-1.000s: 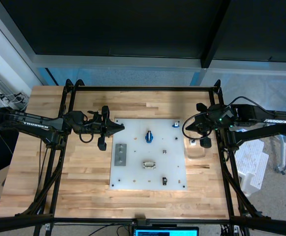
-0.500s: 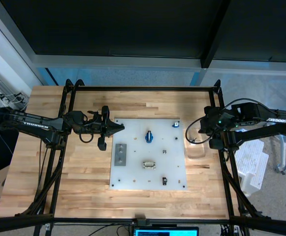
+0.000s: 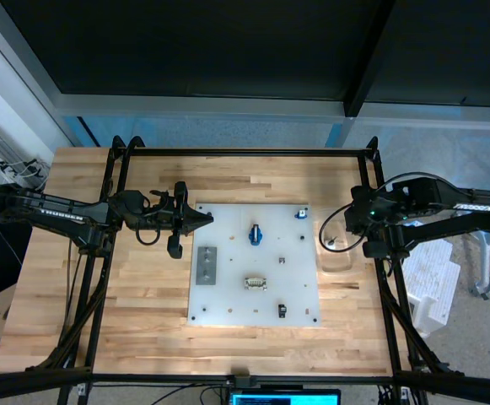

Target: Pick the USB connector and install on taskboard

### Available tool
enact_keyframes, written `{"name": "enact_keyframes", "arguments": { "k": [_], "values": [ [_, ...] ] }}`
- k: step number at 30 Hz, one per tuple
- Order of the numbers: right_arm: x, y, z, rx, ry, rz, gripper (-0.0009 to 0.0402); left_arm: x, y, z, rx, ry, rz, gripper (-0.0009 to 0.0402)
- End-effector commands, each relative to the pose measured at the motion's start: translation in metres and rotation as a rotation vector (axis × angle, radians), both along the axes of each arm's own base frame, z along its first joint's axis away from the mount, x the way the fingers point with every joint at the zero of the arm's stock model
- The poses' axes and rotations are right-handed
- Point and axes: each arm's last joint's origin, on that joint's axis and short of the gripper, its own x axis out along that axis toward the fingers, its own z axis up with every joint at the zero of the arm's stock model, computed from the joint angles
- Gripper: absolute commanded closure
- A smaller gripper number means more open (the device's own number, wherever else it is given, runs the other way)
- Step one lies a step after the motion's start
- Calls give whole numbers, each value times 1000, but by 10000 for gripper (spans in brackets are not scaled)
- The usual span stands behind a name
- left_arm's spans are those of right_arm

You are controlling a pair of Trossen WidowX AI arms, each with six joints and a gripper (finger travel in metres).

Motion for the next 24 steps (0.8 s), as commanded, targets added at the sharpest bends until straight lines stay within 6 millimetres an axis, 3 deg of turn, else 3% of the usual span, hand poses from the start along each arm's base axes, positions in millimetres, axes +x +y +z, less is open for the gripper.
{"name": "enact_keyframes", "arguments": {
  "k": [1,15,24],
  "values": [
    [5,0,-6,-8,43,10,375,0,0,0,0,0,0,393],
    [22,-5,-47,-46,130,26,242,0,0,0,0,0,0,393],
    [30,-7,-71,-46,165,25,232,0,0,0,0,0,0,393]
  ]
}}
